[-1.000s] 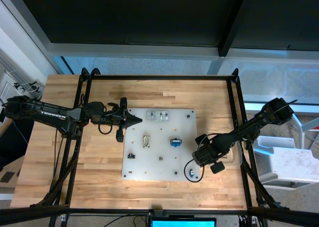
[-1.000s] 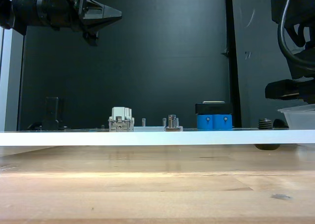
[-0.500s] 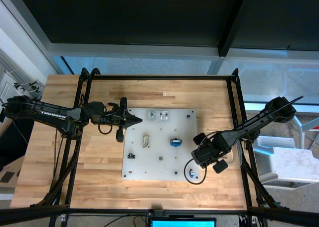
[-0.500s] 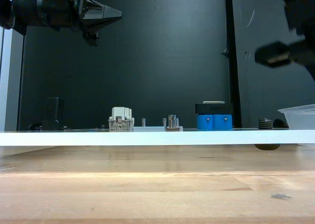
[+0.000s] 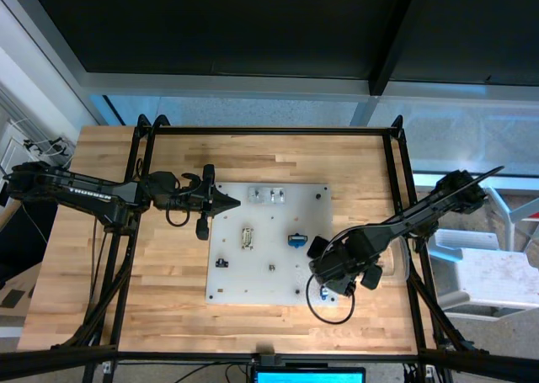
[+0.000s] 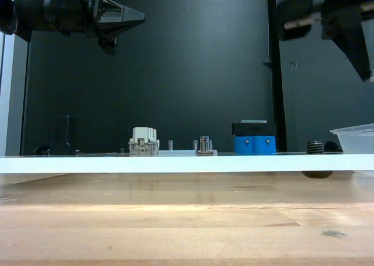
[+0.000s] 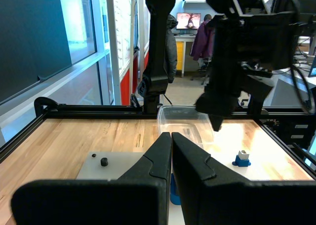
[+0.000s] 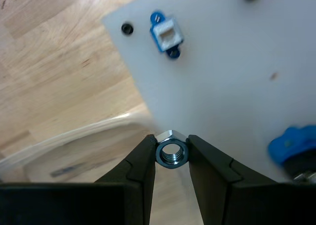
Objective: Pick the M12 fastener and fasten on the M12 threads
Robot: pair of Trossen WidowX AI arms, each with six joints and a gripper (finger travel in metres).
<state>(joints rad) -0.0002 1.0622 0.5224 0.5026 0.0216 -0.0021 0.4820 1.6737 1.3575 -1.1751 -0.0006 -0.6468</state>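
Right gripper [image 8: 171, 142] high over near right corner of white board [image 5: 253, 269], jaws pinching silver nut [image 8: 171, 153]. Black stud [image 6: 315, 146] bare, ribs showing. Left gripper [image 7: 171, 136] aloft at board's left edge, jaws pressed together.

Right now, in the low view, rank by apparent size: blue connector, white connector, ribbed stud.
Blue connector
White connector
Ribbed stud
Left gripper, shut, hovers over the board's left edge; right gripper holds the nut over its near right corner.

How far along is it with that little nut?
Pickup looks done: the right gripper pinches the silver nut above the board's right edge. The ribbed stud is bare, so placing and threading remain. The left gripper is parked over the board's far left.
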